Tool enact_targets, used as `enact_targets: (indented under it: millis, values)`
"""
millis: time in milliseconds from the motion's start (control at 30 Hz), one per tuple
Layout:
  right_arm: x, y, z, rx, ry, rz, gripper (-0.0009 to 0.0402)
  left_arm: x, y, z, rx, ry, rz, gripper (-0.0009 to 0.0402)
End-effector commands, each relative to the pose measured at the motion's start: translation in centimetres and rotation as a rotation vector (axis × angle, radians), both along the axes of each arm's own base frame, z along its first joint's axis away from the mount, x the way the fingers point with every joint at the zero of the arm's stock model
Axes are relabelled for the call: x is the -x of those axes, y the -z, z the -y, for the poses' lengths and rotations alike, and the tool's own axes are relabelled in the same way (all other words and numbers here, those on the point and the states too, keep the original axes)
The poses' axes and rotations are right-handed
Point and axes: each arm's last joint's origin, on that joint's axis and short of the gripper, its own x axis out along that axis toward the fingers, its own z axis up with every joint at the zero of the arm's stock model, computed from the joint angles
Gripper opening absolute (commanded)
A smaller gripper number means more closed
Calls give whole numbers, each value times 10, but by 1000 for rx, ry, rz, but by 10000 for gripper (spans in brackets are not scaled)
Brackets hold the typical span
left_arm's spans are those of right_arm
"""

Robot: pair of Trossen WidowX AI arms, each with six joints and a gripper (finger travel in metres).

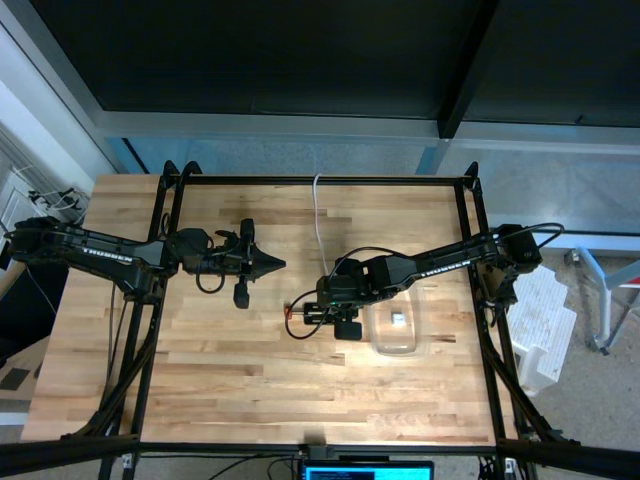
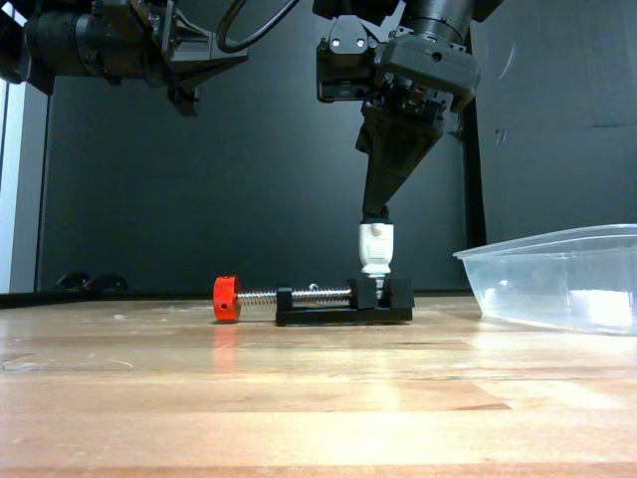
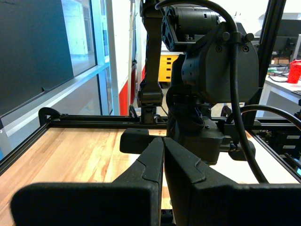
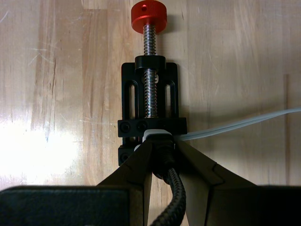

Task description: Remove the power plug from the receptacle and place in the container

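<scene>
The receptacle [image 4: 151,126] is a black frame with a red knob [image 4: 148,14] and a white socket block [image 2: 375,249], lying on the table just left of the container [image 1: 395,347]. My right gripper [image 4: 162,143] comes down on the socket from above, shut on the black power plug [image 4: 162,154], which is still seated in the socket. The plug's black cord [image 4: 172,193] runs back between the fingers. The clear container [image 2: 557,284] stands apart on the right. My left gripper [image 1: 270,264] hovers parked over the left half of the table, shut on nothing.
A long white cable [image 4: 235,125] leaves the receptacle and runs to the table's far edge [image 1: 318,215]. A small white piece [image 1: 398,319] lies inside the container. Black frame rails [image 1: 320,180] border the table.
</scene>
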Motion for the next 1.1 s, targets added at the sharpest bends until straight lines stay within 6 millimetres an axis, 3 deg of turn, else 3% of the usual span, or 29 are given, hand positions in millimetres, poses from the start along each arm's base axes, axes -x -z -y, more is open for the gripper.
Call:
enact_targets:
  millis: [33, 1100]
  values:
    - [0, 0, 0, 3, 3, 0, 5, 0, 0, 0, 0, 0, 0, 0]
    - [9, -23, 2, -14, 7, 40, 0, 0, 0, 0, 0, 0, 0, 0]
